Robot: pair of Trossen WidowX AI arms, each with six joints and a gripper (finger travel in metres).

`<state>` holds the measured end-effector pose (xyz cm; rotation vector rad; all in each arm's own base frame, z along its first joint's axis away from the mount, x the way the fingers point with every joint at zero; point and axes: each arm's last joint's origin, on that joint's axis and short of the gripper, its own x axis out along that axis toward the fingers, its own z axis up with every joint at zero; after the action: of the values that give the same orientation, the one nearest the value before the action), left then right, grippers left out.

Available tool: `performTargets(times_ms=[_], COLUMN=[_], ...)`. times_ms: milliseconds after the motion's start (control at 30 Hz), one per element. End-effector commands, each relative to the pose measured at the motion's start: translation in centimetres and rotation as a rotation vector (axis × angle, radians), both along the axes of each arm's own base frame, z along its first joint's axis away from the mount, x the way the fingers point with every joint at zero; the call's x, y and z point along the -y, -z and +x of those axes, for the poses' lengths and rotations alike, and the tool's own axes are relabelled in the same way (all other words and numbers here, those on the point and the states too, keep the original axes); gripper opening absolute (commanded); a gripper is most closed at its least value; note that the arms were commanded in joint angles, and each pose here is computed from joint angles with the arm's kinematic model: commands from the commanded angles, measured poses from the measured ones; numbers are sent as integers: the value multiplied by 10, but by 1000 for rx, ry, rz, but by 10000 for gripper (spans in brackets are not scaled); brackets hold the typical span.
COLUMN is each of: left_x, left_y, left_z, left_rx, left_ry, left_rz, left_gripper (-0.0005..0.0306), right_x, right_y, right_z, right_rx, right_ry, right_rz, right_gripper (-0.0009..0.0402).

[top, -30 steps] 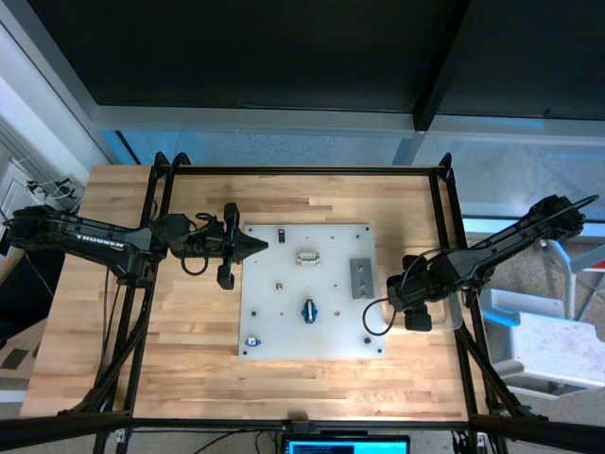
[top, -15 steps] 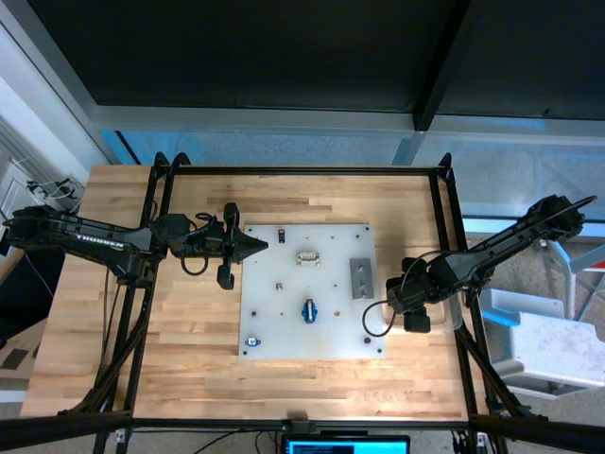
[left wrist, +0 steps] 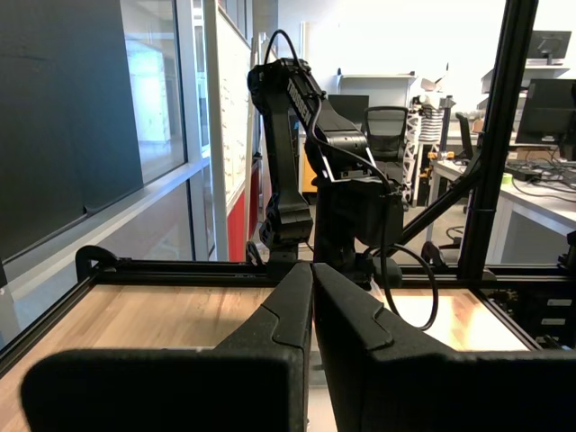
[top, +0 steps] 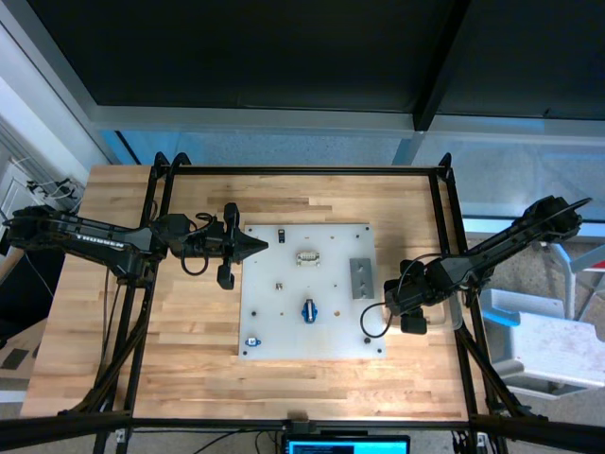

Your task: Pick the 16mm cylinder and place it in the taskboard

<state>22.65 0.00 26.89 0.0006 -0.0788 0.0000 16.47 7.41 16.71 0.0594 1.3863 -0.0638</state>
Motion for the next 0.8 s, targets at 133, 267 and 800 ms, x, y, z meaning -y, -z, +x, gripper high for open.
performTargets(times_ms=[133,267,800], left_x=[0,0,0], left_y=[0,0,0], left_z=[0,0,0], left_rx=[0,0,0], left_ry=[0,0,0], left_rz=[0,0,0], left_gripper=[0,0,0], right_x=[0,1,0], right_y=[1,1,1], right_z=[-1,-1,-1], right_rx=[-12,-12,-6], right_ry=[-1,-1,-2], right_rz=[-5,-6,-3], right_gripper=[151,135,53])
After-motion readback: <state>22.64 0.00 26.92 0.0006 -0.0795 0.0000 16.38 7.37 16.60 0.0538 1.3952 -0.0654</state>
